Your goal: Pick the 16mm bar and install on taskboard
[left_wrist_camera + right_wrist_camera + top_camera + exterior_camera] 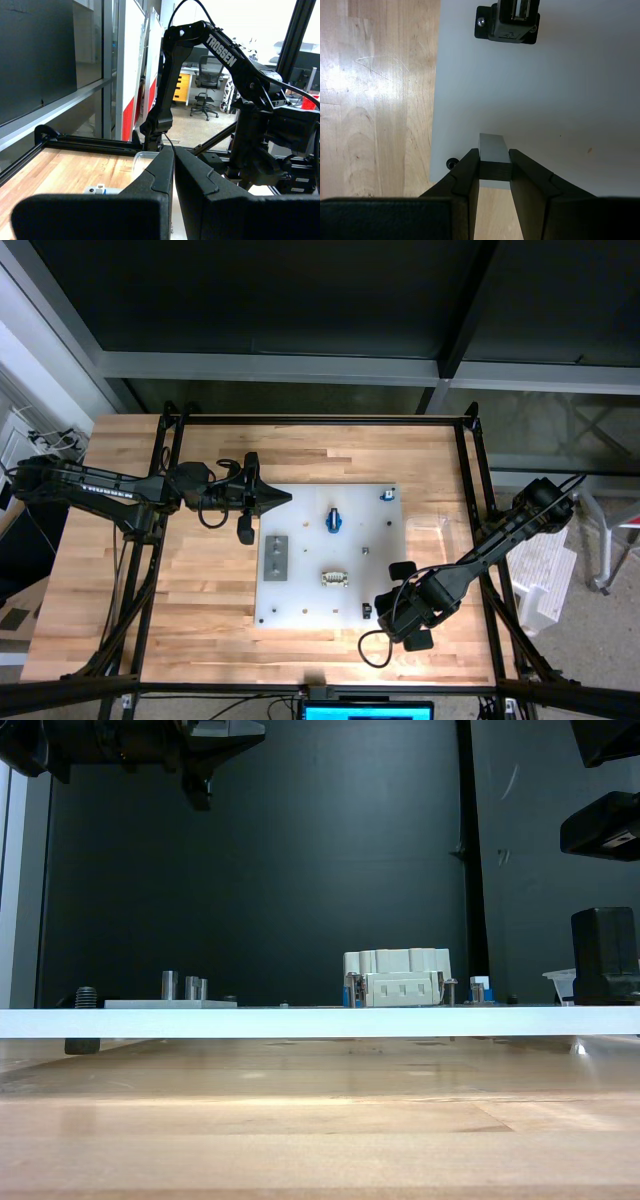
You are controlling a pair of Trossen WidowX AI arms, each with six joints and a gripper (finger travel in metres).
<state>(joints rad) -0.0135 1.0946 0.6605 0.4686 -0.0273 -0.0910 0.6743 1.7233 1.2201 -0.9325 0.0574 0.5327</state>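
Wooden bench (pixel 120 570), white taskboard (pixel 300 605) lying at its centre. Right pincer (pixel 494 172) hangs over the taskboard's near-right corner, pointing down and clamped on the 16mm bar (pixel 493 147). The bar is held, one finger on each side, and is clear of any seat. Whether it touches the taskboard surface: cannot tell. Left pincer (pixel 272 498) hovers high above the taskboard's far-left corner. Its fingers (pixel 155 175) are pressed together with only a hairline between them, and nothing is held. Risks, as judgement only:
(1) The grip looks narrow, on smooth flat faces, with part of the bar projecting past the fingertips. A sideways knock or a fast swing could pivot the bar between the fingers, so that it arrives tilted and jams at the mouth of its seat.
(2) A black connector mount (pixel 507 22) sits on the taskboard close to the same corner. A low traverse across the taskboard could catch the bar on it.
(3) The likely seat is in the grey plate (pixel 275 558) on the taskboard's left side, which carries short pegs (pixel 170 985). That is well apart from the bar, and the left pincer hangs near that side, so the two arms could crowd each other there.
(4) If the square section is not squared to the opening, pressing down may lever the bar out of the grip.
Bar appearance: plain grey metal, matte, square-edged with flat faces. One face is pale and lit, the face between the fingers is in shadow. Full length not readable.
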